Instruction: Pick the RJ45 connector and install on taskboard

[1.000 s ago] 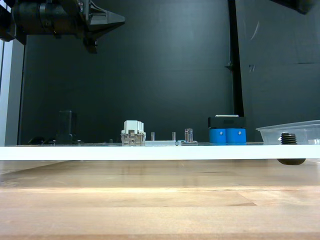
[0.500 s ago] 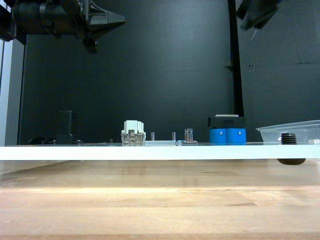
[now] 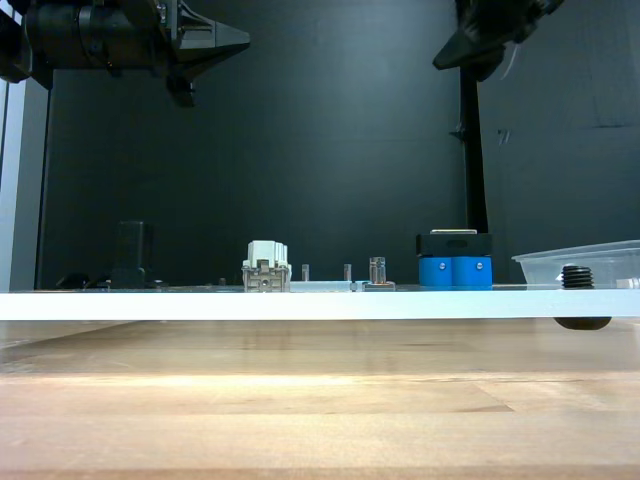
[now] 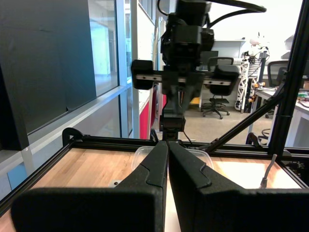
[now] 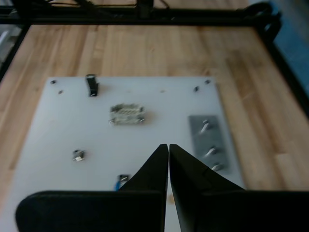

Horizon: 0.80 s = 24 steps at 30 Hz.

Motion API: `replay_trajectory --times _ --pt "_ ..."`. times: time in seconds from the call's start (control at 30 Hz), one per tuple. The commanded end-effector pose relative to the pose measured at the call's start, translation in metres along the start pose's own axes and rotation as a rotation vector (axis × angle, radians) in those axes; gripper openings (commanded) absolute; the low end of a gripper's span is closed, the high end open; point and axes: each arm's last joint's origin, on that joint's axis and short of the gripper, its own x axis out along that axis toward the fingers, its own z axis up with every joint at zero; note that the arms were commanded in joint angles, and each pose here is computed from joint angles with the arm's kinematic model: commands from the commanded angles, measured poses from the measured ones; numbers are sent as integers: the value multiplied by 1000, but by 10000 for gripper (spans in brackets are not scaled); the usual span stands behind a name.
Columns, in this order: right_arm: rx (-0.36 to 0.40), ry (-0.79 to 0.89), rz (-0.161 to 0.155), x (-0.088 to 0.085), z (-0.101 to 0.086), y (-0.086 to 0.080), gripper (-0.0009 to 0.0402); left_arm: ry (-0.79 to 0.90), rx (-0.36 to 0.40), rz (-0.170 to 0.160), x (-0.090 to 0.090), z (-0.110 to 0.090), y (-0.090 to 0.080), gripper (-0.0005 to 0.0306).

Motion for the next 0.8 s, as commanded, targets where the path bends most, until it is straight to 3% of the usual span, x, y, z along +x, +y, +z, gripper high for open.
replay_trajectory --times 0.03,0.2,0.6,0.8 --pt "-21 -57 -13 -1 5 -6 1 0 0 0 0 0 0 0" --pt "-12 -189 41 2 8 -14 0 0 0 0 0 0 0 0" --pt "22 -434 8 16 -4 -26 0 0 0 0 0 0 0 0" --pt "76 -538 20 17 -5 -26 0 0 0 0 0 0 0 0"
